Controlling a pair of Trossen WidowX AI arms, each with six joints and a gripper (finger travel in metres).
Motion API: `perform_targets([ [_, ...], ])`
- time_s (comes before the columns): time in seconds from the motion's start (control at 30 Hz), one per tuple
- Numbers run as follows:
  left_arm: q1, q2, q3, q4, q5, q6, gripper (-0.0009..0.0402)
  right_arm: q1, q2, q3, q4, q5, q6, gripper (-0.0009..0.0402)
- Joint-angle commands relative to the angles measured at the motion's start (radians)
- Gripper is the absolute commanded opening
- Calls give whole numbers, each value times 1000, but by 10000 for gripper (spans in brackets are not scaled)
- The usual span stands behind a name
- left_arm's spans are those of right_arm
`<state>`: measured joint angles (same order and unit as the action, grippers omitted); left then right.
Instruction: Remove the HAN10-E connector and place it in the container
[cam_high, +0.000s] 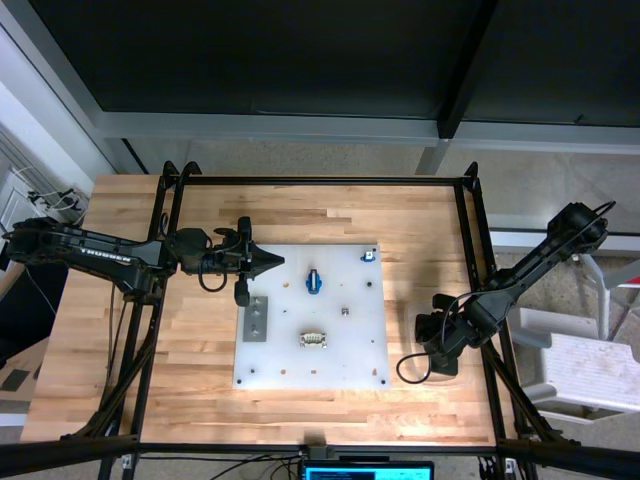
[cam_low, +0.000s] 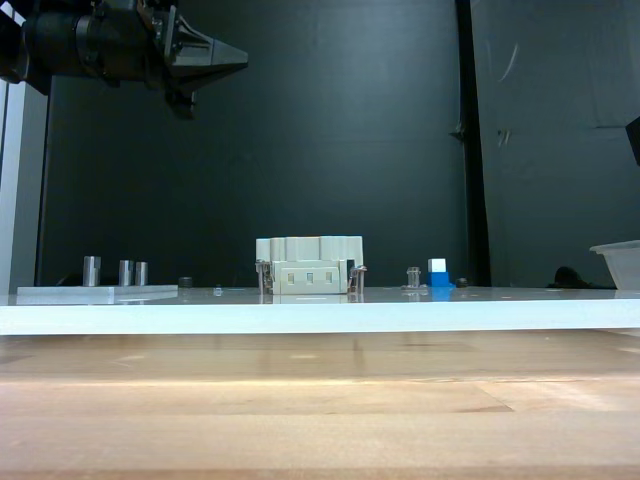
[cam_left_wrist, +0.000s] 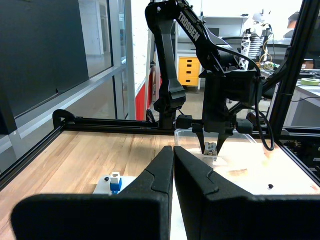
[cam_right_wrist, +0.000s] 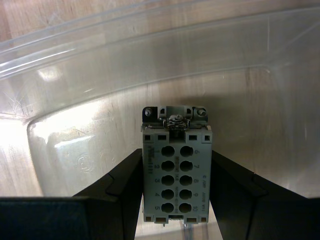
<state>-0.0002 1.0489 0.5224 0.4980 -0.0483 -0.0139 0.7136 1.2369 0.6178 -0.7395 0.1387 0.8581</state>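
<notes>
Matt black fingers (cam_right_wrist: 125, 185) of the right gripper (cam_right_wrist: 176, 192) clamp the beige plastic, metal-screwed HAN10-E connector (cam_right_wrist: 176, 150) over the glossy clear plastic container (cam_right_wrist: 75, 100). The matt black left gripper (cam_left_wrist: 173, 148) is above the smooth white board (cam_high: 340, 370).

Container (cam_low: 617, 262) half off-frame (low view)

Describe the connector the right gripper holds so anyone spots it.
The left gripper hovers shut over the white board's far-left corner; right of the board, the right gripper hangs over the clear container. It clamps the connector, a pale grey-beige block with ten holes, the only one off the board.
</notes>
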Motion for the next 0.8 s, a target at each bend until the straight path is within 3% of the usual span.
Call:
perform_targets([
  [0.03,0,0,0,0,0,0,0,0,0,2,1,0,-3,158],
  [0.4,0,0,0,0,0,0,0,0,-1,19,-14,0,-22,262],
  [0.8,0,0,0,0,0,0,0,0,-24,28,-40,-3,-29,261],
])
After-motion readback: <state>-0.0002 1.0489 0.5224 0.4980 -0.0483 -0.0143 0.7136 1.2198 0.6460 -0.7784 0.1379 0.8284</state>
